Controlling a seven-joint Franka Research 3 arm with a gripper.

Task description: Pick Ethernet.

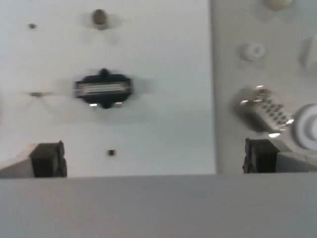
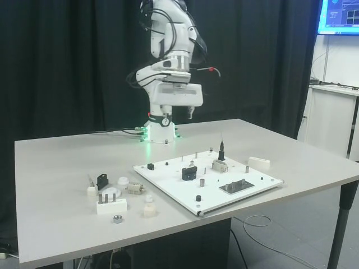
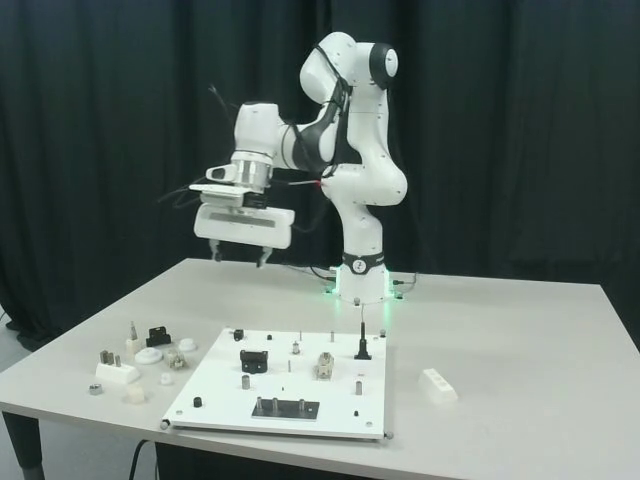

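White arm holds its pincer (image 3: 240, 258) open, high above the desk (image 3: 520, 330), over the white board (image 3: 330, 400) and its black socket (image 1: 102, 89).

Black curtains (image 3: 120, 120) hang behind the grey table (image 2: 50, 168). A white cabinet (image 2: 331, 117) stands far right, below a lit screen (image 2: 339, 15).

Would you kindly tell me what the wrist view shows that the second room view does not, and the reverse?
Only the wrist view shows the tool's two black fingertips close up, spread wide apart, and the pins inside the black socket. Only the second room view shows the whole white arm held high above the grey table, plus the small white block. Both show the white board and that socket.
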